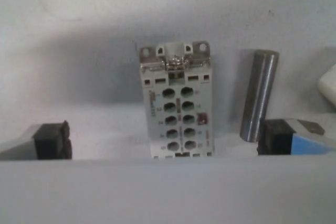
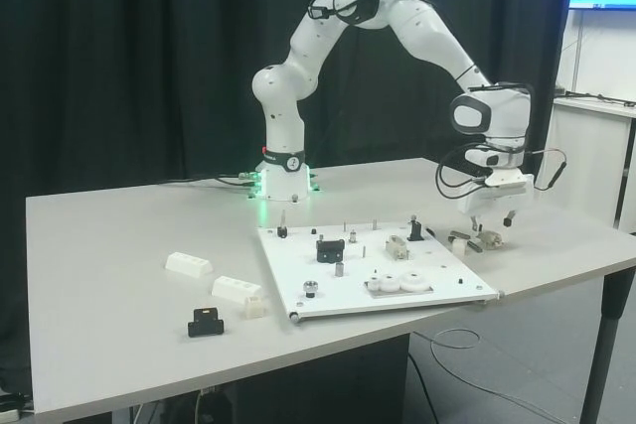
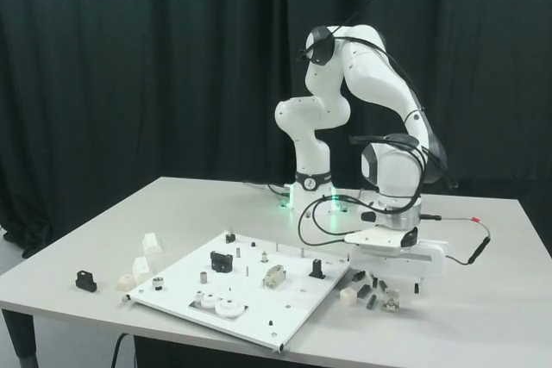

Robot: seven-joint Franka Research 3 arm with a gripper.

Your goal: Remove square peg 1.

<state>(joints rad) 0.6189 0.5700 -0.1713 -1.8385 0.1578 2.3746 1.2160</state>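
We see the gripper [image 1: 163, 141] w/ fingers [image 1: 52, 141] spread wide, holding nothing, above a white multi-pin connector [image 1: 177, 106] and metal cylinder [image 1: 258, 95] on the grey surface [image 1: 79, 77]; can't tell where square peg 1 is.

A white assembly board [image 2: 298, 275] lies flat on the grey desk [image 2: 99, 245], carrying small black fixtures, pins and white gears [image 2: 399, 284]. Beside the board on the desk sit two white blocks [image 2: 187, 264] and a small black clip [image 2: 206, 322]. In the wrist view, a white connector block [image 1: 177, 103] with two rows of round holes lies near a grey metal cylinder [image 1: 259, 95]. Black curtains [image 3: 129, 58] hang behind.
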